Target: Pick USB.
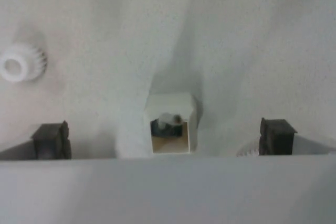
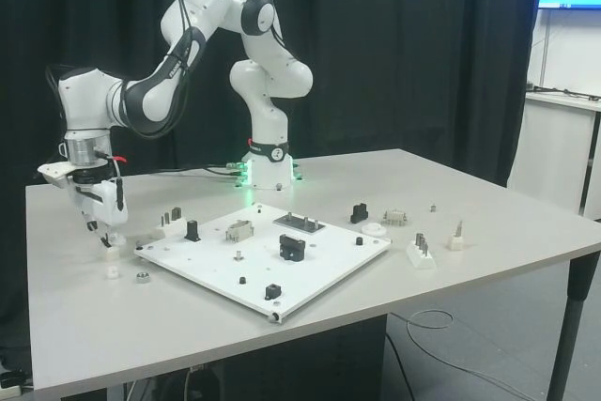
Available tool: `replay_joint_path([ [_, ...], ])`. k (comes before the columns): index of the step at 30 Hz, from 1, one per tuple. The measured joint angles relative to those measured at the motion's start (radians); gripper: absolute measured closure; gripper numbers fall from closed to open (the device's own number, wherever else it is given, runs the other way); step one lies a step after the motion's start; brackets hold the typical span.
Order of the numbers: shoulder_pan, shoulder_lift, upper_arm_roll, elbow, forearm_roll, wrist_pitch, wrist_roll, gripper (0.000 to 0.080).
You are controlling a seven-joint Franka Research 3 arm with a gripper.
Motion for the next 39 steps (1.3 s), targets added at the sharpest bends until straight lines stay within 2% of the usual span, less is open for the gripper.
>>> replay_joint_path([
  [9, -0.005, 0.021, 0.000, 0.000, 0.028, 0.001, -0.028, 0.0003],
  [22, -0.006, 0.033, 0.000, 0.000, 0.030, 0.013, -0.033, 0.0003],
  [23, -0.005, 0.033, 0.000, 0.000, 0.030, 0.013, -0.035, 0.0108],
  [29, -0.005, 0.033, 0.000, 0.000, 0.030, 0.012, -0.040, 0.0108],
  [30, -0.005, 0.033, 0.000, 0.000, 0.030, 0.011, -0.040, 0.0316],
  [34, -0.005, 0.033, 0.000, 0.000, 0.030, 0.010, -0.040, 0.0316],
  [35, -0.005, 0.033, 0.000, 0.000, 0.030, 0.009, -0.040, 0.0510],
  [39, -0.004, 0.034, 0.000, 0.000, 0.030, 0.008, -0.040, 0.0510],
])
